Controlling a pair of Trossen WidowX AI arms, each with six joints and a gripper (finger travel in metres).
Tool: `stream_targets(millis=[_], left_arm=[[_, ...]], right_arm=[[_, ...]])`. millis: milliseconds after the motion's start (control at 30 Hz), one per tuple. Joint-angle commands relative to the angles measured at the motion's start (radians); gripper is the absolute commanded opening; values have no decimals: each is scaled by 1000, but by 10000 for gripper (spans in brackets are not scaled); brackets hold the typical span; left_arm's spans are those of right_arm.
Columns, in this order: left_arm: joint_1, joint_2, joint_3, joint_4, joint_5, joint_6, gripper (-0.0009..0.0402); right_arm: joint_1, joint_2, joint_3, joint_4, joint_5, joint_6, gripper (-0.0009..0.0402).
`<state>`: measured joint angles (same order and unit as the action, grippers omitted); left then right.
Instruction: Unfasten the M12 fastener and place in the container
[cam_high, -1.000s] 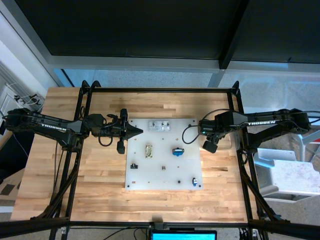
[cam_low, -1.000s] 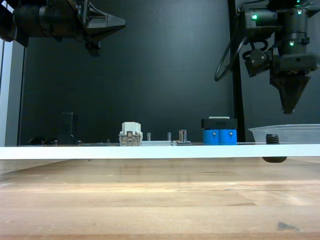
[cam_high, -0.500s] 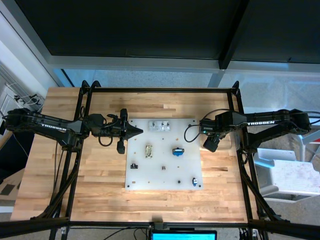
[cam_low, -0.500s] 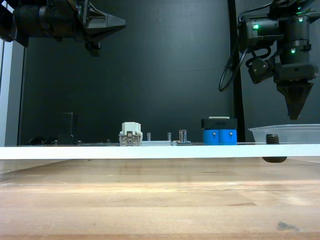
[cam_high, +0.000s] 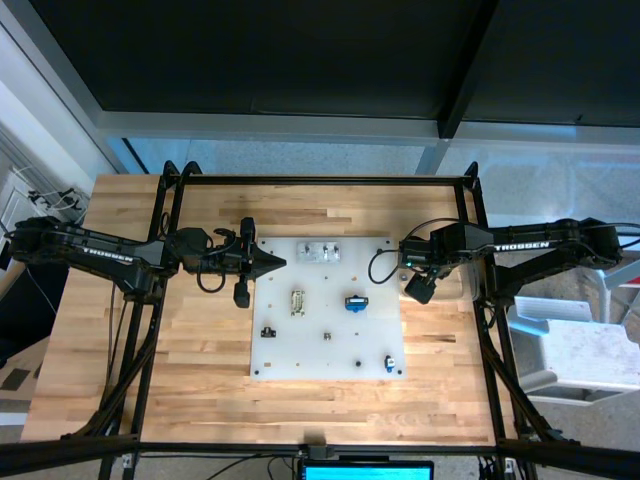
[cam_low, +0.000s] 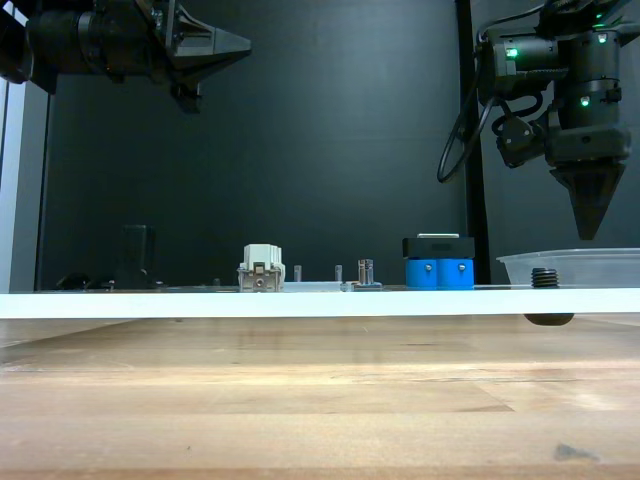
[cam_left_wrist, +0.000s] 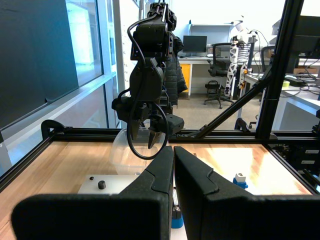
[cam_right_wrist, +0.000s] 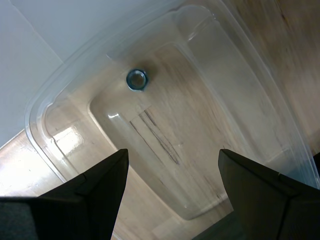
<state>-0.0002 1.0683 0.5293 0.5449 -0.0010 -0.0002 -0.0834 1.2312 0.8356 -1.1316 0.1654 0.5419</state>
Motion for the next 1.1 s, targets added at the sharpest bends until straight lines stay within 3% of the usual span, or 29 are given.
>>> stream_targets(millis=[33, 1100], left_arm=[[0, 0, 0, 0, 0, 0, 0], [0, 0, 0, 0, 0, 0, 0]], right_arm=[[0, 1, 1, 1, 0, 2, 252], [0, 1, 1, 21, 0, 1, 252]])
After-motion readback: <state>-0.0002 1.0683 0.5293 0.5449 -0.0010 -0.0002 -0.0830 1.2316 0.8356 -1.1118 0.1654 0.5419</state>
